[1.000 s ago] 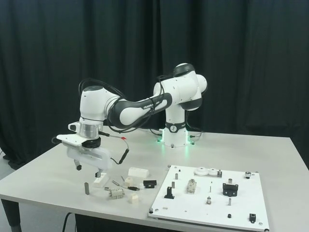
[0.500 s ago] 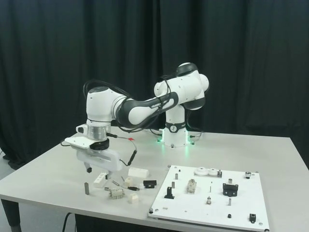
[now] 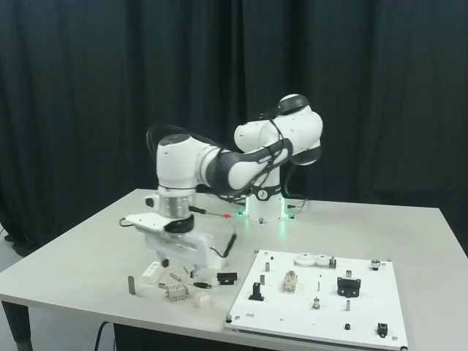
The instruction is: Remove BNC.
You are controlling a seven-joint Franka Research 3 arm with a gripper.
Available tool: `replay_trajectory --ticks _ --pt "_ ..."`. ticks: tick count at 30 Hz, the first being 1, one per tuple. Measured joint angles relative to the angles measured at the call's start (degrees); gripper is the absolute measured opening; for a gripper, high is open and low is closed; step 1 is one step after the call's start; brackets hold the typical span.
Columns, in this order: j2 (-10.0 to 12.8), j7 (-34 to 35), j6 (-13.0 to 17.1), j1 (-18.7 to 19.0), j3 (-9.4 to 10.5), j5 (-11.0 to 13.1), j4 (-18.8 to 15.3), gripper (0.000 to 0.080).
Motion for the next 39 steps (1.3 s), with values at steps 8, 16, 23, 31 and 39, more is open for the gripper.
replay_trajectory --ticks 8,16,23,31,39 --pt "-0.1 8.0 -0.9 4.7 0.21 0.0 0.0 0.0800" --pt "-0.2 15.4 -0.9 9.6 0.24 -0.4 -0.2 0.0800" --pt "-0.4 22.1 -0.8 13.8 0.29 -1.3 -0.4 0.0800" --pt "-0.9 31.1 0.4 17.8 0.72 -3.0 -0.4 0.0800" --pt "-0.9 38.9 1.5 21.0 0.96 -3.7 -0.9 0.0800"
